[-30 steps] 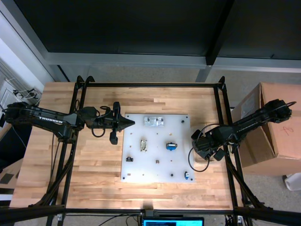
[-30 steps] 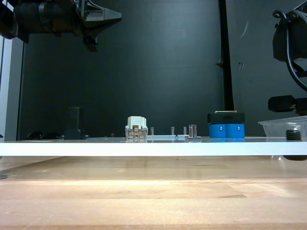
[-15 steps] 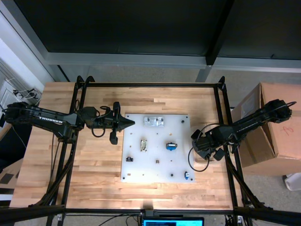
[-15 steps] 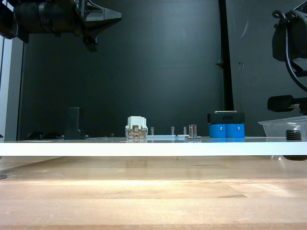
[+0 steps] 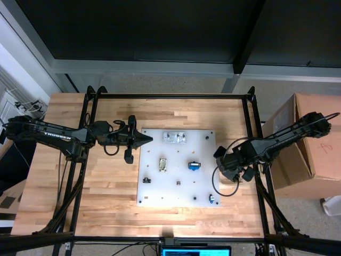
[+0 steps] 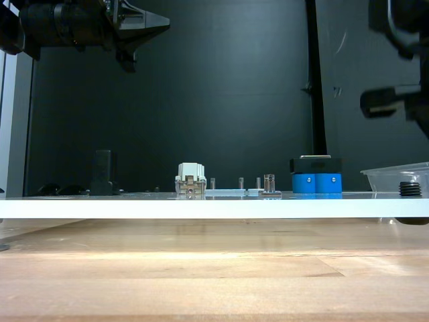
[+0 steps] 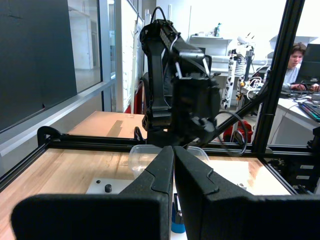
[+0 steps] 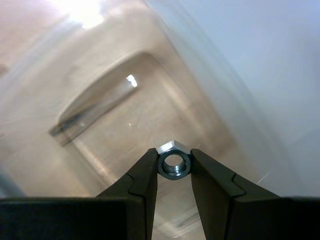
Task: Pick the M12 nut and place it on its threads and fasten
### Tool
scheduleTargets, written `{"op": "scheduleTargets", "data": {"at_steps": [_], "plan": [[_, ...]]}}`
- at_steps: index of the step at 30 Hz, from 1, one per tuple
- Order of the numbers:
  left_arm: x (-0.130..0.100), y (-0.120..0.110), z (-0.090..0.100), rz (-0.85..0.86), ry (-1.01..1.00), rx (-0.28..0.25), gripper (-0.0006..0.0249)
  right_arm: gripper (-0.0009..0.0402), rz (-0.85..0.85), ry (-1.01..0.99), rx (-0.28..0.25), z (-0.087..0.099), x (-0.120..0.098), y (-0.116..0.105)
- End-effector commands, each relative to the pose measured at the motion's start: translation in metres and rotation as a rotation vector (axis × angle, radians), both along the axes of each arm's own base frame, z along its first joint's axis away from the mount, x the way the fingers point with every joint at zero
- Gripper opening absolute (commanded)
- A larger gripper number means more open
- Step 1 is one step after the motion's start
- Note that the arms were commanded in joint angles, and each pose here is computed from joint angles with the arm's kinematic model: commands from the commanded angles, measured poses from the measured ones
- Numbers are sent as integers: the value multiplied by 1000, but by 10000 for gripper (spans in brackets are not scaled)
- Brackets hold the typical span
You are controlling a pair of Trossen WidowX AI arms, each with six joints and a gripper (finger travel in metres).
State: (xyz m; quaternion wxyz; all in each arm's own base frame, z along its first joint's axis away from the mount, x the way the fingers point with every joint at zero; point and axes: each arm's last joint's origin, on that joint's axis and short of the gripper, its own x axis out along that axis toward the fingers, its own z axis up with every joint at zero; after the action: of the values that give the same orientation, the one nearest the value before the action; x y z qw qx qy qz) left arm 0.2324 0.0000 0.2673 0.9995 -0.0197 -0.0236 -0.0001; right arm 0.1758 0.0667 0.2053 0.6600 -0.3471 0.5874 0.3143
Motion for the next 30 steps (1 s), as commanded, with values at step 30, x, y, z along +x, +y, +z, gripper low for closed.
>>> {"op": "scheduleTargets", "data": {"at_steps": [30], "plan": [[0,0,0,0,0,0,0,3,554,20,-58,16,154,131]]}}
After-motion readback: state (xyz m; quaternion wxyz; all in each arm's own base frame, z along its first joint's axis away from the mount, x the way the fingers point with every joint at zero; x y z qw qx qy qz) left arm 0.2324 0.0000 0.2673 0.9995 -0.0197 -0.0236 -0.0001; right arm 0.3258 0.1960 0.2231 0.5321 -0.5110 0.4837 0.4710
